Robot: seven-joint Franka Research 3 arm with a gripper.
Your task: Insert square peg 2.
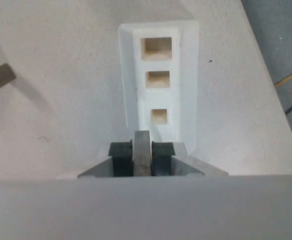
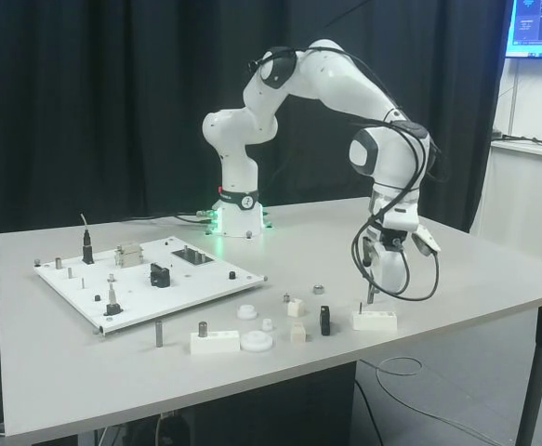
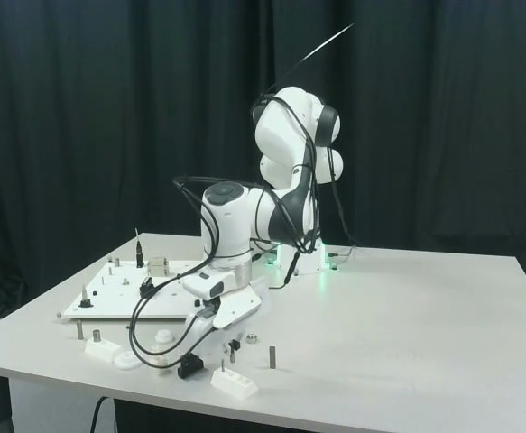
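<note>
Gripper (image 1: pixel 142 159): black fingers clamped on slim grey metal square peg (image 1: pixel 141 152), upright. Position: above one end of white plastic block with three square holes (image 1: pixel 158 75), near front edge of grey tabletop (image 2: pixel 456 265). Peg not yet in hole.

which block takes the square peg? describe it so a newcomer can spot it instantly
Start at the grey table and go to its front edge, directly below the gripper. The white block there lies apart from the other loose parts, at the end of their row. Unlike its neighbours, its top has three square holes in a line, seen in the wrist view.
</note>
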